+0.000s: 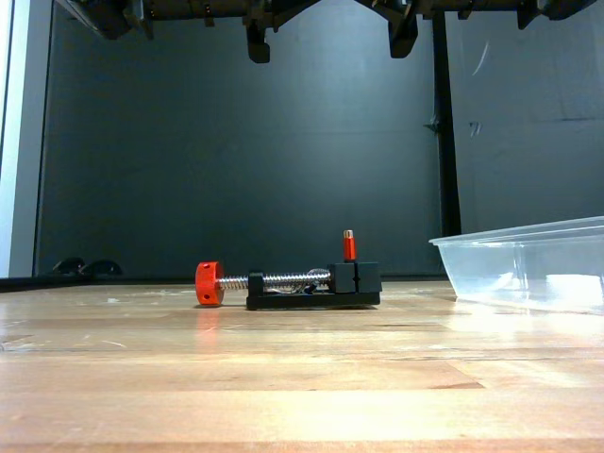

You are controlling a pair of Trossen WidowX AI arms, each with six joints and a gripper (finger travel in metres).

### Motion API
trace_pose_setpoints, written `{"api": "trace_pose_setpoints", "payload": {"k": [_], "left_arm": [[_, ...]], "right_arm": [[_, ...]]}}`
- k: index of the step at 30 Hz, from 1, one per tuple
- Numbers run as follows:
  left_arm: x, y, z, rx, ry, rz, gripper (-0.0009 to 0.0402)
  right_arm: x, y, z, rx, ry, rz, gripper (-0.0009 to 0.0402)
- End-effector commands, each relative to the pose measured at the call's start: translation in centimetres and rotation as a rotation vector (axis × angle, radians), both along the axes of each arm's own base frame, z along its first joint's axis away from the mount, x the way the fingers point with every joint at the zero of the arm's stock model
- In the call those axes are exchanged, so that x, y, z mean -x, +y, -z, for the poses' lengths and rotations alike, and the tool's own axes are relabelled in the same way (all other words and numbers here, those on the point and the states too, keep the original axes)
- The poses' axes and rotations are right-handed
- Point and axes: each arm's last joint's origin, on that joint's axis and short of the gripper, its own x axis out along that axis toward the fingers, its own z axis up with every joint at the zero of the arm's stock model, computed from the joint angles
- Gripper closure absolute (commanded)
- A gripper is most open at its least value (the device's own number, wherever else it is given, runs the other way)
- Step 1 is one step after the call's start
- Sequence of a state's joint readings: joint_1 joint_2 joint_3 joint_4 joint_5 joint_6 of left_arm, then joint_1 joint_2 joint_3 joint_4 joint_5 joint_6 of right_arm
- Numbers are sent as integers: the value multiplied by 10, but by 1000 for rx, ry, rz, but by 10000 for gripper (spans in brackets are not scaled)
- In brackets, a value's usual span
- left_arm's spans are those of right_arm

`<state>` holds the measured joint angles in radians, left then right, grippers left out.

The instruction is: Pick the rca connector and install on the hub

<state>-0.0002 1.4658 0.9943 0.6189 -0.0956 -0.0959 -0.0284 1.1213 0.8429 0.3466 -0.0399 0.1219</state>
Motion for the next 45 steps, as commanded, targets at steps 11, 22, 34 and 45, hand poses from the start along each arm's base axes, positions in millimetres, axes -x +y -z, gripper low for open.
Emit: {"api": "trace_pose_setpoints", "payload": {"k": [11,22,34,45], "left_arm": [[0,0,0,1,1,-2,374],[0,0,0,1,3,0,331],[17,0,-4,3,71,2,263],[50,-1,-1,4,145,7,293]], "right_arm": [[0,1,0,0,-3,-15,393],[0,1,0,1,-3,-15,393],[7,1,1,9,52,-14,393],[3,3,2,-5,320,-24,393]]}}
